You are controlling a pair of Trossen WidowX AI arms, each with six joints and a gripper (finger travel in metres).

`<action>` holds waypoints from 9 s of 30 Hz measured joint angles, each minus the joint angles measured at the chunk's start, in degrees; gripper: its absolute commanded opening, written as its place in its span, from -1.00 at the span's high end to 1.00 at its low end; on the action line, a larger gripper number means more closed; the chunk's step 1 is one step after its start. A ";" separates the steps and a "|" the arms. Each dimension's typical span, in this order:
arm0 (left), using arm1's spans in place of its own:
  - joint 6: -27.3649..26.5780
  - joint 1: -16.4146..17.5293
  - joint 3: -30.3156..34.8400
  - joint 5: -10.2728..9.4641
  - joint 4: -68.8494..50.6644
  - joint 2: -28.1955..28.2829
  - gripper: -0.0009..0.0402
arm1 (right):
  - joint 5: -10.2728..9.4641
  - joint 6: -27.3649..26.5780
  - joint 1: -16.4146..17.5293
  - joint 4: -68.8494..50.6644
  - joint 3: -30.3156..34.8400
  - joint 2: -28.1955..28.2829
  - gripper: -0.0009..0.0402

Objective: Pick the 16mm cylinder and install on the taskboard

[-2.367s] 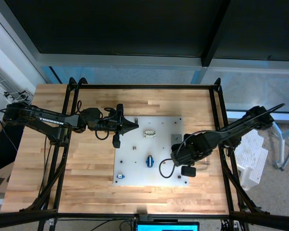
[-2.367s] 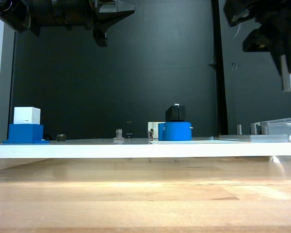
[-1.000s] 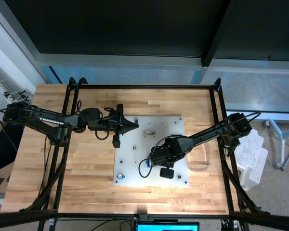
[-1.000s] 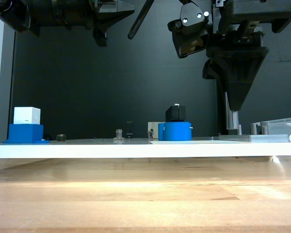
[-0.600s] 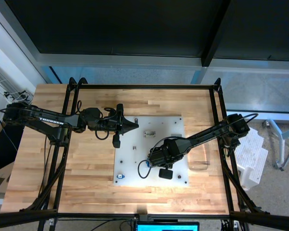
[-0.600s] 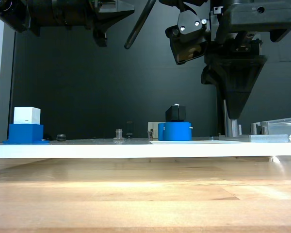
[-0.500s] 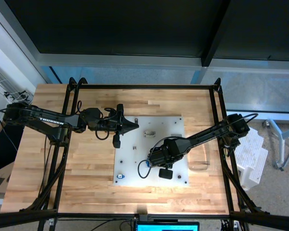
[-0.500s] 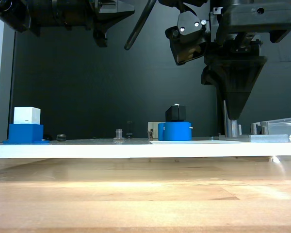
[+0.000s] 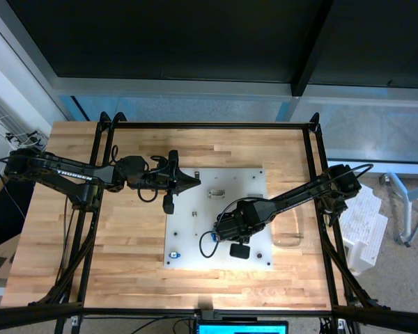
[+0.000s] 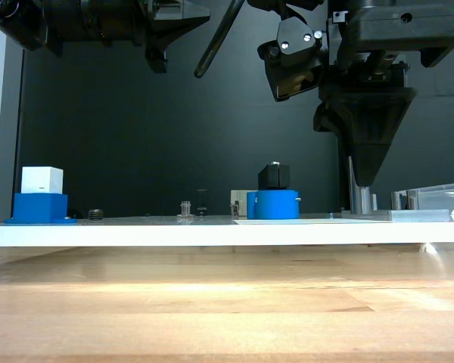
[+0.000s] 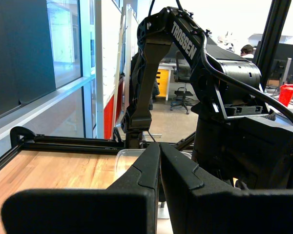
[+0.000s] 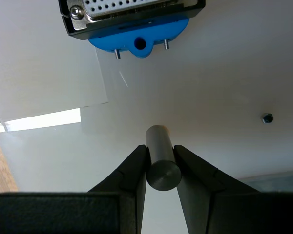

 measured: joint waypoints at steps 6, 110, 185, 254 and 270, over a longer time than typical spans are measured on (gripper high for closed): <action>0.00 0.00 0.00 0.00 0.00 0.00 0.96 | 0.00 0.00 -0.02 0.68 -0.74 -0.02 0.94; 0.00 0.00 0.00 0.00 0.02 -0.02 0.96 | 2.38 -25.66 -9.40 24.26 -11.21 -22.88 0.95; 0.00 0.00 0.00 0.00 0.00 0.00 0.96 | 0.87 -23.45 -16.13 82.64 -48.63 -51.69 0.96; 0.00 0.00 0.00 0.00 0.00 0.00 0.96 | 0.85 -23.56 -16.13 82.64 -48.63 -51.63 0.96; 0.00 0.00 0.00 0.00 0.00 -0.02 0.96 | 0.85 -23.56 -16.13 82.66 -48.63 -51.63 0.96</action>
